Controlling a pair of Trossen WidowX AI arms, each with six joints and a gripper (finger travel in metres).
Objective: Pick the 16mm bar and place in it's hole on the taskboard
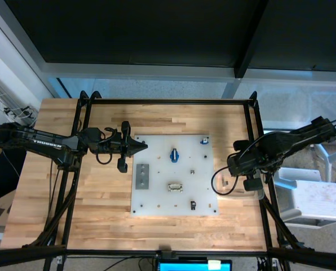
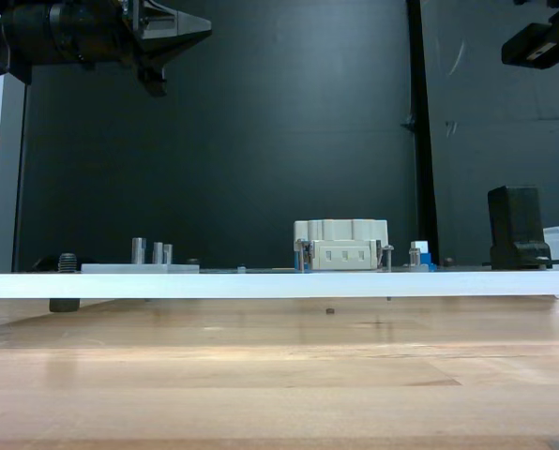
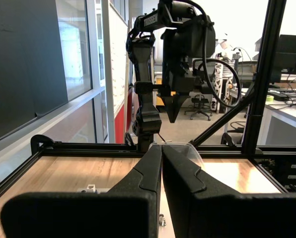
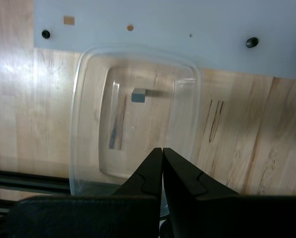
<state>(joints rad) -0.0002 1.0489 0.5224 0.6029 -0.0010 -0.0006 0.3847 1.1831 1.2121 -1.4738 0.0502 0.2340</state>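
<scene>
Bright overhead light glares off the table (image 1: pixel 173 240); low view's foreground blurs.

Matt black left gripper (image 3: pixel 161 147) and right gripper (image 4: pixel 162 149), glossy clear plastic tray (image 4: pixel 87 124), wooden table (image 4: pixel 237 129).

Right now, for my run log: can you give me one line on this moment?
bar: free in tray | left tool: shut, above board, left edge | right tool: shut, above tray

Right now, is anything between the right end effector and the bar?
Nothing visible. The right end effector, shut, hangs over the clear tray where the bar lies free. The left end effector, shut, hovers over the taskboard at its far left corner.
</scene>
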